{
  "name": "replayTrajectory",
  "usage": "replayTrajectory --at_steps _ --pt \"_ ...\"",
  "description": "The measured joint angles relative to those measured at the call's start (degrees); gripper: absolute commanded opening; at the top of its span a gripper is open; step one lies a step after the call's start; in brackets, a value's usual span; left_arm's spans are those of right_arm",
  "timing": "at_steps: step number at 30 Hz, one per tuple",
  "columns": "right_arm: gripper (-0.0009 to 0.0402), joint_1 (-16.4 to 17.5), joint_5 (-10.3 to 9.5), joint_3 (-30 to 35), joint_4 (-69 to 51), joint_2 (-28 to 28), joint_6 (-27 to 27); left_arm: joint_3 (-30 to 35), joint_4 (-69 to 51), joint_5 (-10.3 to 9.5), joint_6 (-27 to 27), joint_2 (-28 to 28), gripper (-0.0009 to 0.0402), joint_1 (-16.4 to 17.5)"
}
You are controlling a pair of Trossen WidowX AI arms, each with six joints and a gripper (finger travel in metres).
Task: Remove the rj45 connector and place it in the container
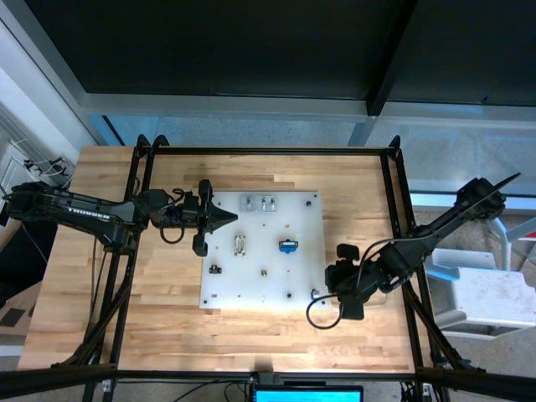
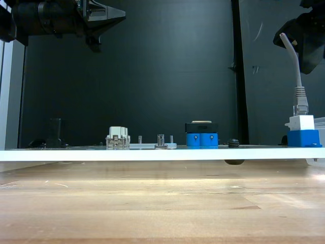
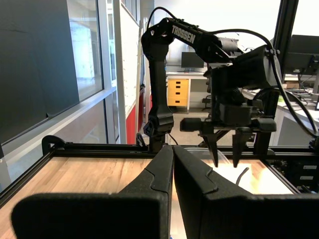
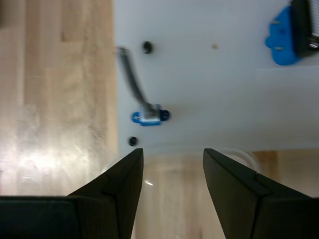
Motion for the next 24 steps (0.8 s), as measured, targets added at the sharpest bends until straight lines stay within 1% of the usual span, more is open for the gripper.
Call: replayTrajectory --at_steps 3,11,15,21,24 --pt "0.0174 0.42 1.18 0.00 2.01 1.42 0.15 0.00 -0.02 0.00 0.00 0.00 0.0000 0.00" --pt "0.0174 1.20 1.29 0.00 5.27 4.85 0.26 0.02 0.00 0.00 0.00 0.00 0.0000 0.00" --pt "0.0174 1.20 2.73 0.00 6.29 6.25 0.20 0.02 0.00 0.00 0.00 0.00 0.0000 0.00" --pt "0.0174 1.25 2.75 0.00 8.07 7.80 -0.17 0.02 0.00 0.00 0.00 0.00 0.0000 0.00" --pt "0.0174 1.16 3.21 0.00 8.31 8.33 -0.37 0.00 -0.02 0.00 -0.02 0.00 0.0000 0.00"
